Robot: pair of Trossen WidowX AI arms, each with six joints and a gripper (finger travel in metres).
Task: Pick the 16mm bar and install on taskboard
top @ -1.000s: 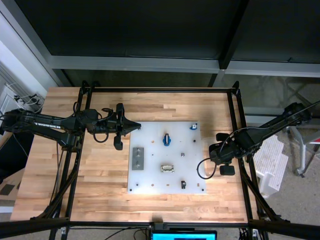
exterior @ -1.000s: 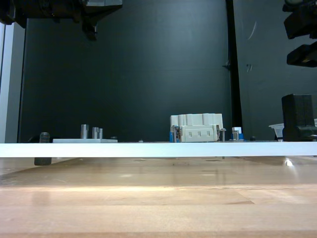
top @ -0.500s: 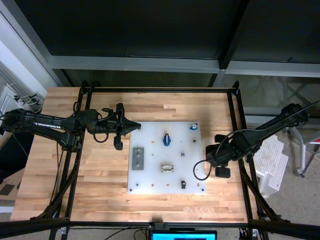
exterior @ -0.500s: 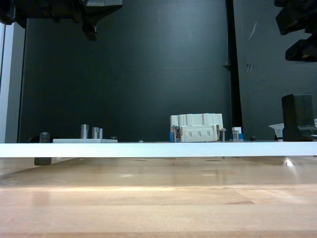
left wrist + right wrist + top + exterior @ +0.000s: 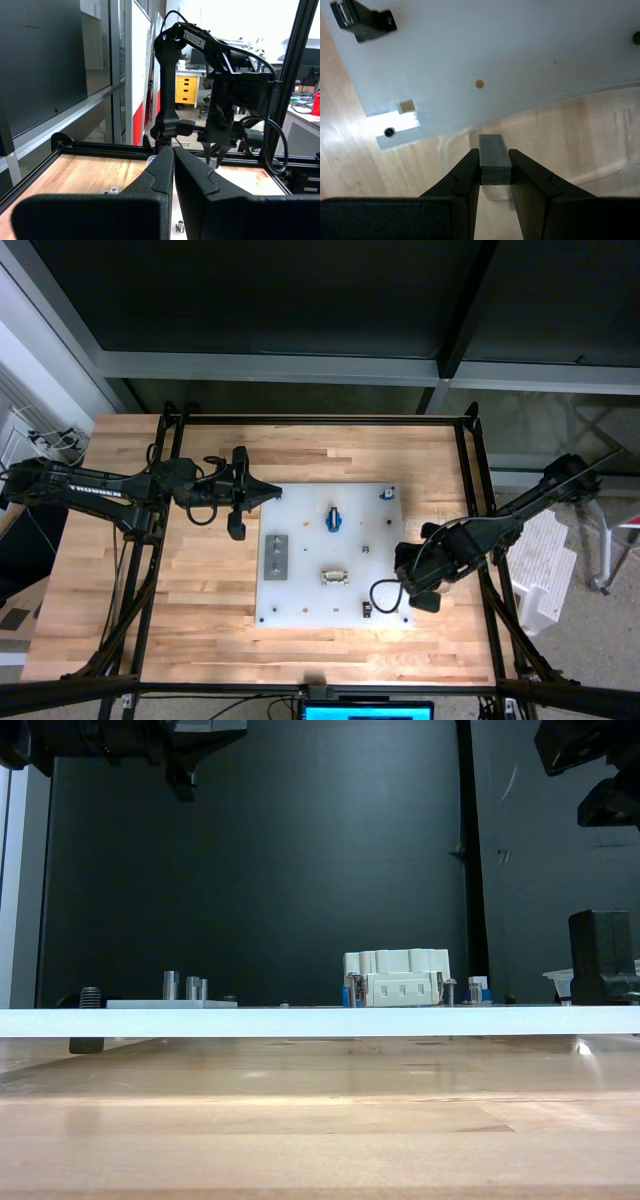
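Observation:
The 16mm bar [image 5: 495, 159] is a short grey block, held end-on between the fingers [image 5: 462, 176] of my right gripper [image 5: 495, 169], clear of any seat. It hangs above the wooden table right next to the corner of the white taskboard [image 5: 520, 50]. From above, the right gripper [image 5: 403, 562] sits over the board's right edge [image 5: 300, 612]; the bar itself is hidden there. My left gripper [image 5: 274, 493] is shut and empty, hovering at the board's far left corner, its fingers [image 5: 160, 167] pressed together.
On the board stand a grey block with pegs [image 5: 275, 558], a white connector [image 5: 335, 578], a blue part [image 5: 333, 520] and a small black part [image 5: 368, 609]. A black frame rail [image 5: 478, 500] runs behind the right arm. White foam [image 5: 545, 560] lies off the table's right side.
My right arm has swung left and toward the near edge, from beside the board to over its right edge. The left arm has not moved.

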